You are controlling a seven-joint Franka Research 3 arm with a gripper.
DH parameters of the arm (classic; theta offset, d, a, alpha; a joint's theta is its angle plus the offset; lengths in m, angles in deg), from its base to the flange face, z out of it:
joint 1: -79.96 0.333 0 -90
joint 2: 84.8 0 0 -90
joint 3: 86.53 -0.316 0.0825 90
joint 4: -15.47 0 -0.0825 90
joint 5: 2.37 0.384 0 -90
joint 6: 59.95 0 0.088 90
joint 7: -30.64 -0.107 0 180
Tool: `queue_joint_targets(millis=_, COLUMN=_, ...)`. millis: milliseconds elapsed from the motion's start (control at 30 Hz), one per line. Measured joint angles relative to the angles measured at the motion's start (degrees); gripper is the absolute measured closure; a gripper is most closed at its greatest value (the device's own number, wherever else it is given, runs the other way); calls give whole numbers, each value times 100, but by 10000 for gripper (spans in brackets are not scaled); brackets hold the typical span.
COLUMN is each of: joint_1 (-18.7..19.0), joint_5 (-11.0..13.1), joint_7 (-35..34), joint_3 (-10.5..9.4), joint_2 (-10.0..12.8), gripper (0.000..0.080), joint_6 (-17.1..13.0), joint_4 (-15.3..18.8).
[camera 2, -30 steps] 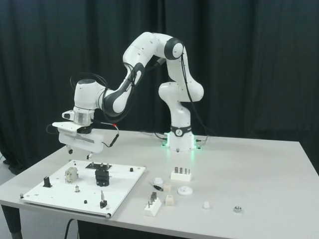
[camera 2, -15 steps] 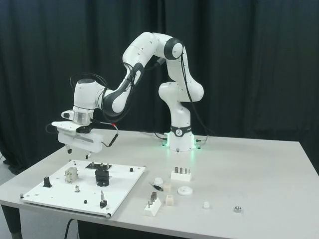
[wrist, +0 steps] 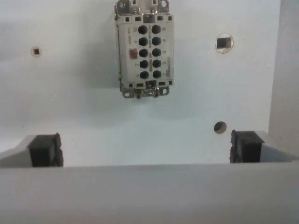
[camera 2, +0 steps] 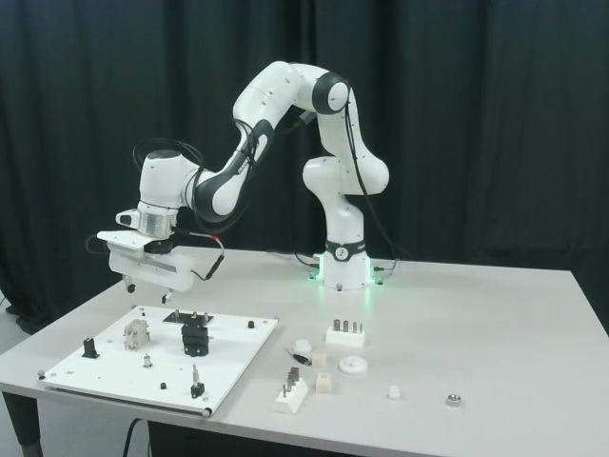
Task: Pick medium gear.
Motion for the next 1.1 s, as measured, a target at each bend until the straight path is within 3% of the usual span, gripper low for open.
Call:
queue_joint_targets(millis=433, joint_1=-8, joint_5=141, joint_7=81, joint_3=0, joint_2=-2, gripper=3, joint_6=-3, joint_4=-9)
queue_joint_targets(millis=600, joint_1=0, joint_5=309, joint_7=81, joint_3=-10, joint_2=-19, gripper=3, joint_6=66, joint_4=2)
queue_joint_targets(millis=867, joint_1=68, joint_5=568, joint_7=76, joint_3=-60, joint_2=-153, gripper=3, joint_6=534, joint_4=37)
queue_joint_targets(millis=1100, joint_1=266, joint_5=688, joint_7=-68, joint_3=-60, joint_2=-398, gripper=3, joint_6=953, joint_4=187)
